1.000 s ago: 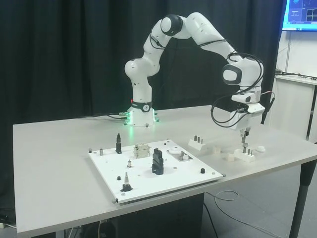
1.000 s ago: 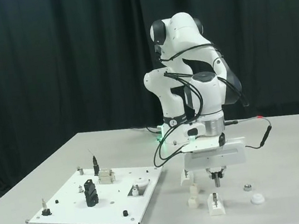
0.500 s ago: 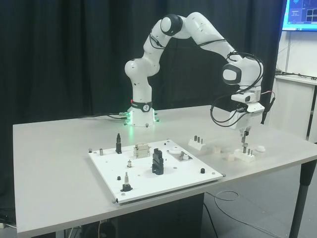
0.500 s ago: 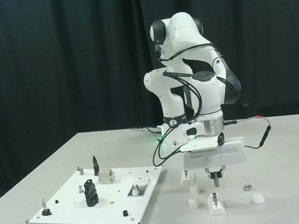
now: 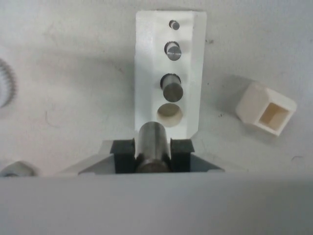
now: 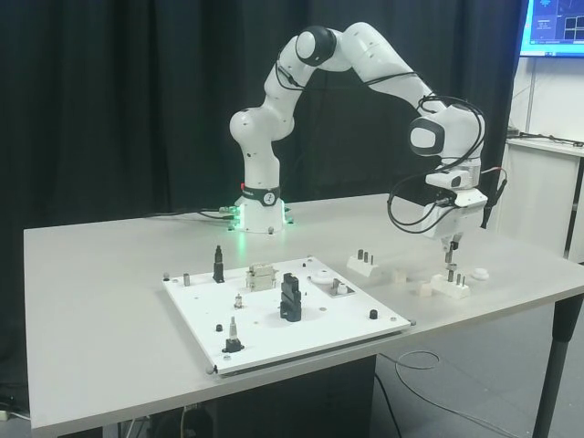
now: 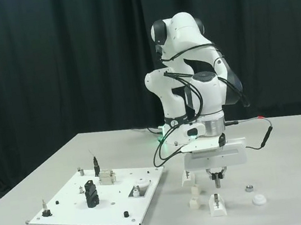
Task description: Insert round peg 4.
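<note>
My gripper (image 5: 152, 157) is shut on a grey round peg (image 5: 152, 142), held upright between the black finger pads (image 5: 123, 155). It hangs just above the white peg holder (image 5: 146, 73), close to the holder's one empty round hole (image 5: 169, 111). Three smaller grey pegs stand in the holder's other holes, the nearest (image 5: 171, 86) right beside the empty one. In the first room view the gripper (image 6: 449, 245) hovers over the holder (image 6: 453, 287) at the table's right end. The second room view shows the peg (image 7: 218, 181) a little above the holder (image 7: 217, 205).
A white cube with a square hole (image 5: 266, 108) lies beside the holder, and a white gear (image 5: 6, 83) on its other side. A second peg holder (image 6: 370, 265), a white disc (image 6: 478, 272) and small cubes (image 7: 194, 203) sit nearby. The white assembly board (image 6: 347, 324) with black fixtures lies mid-table.
</note>
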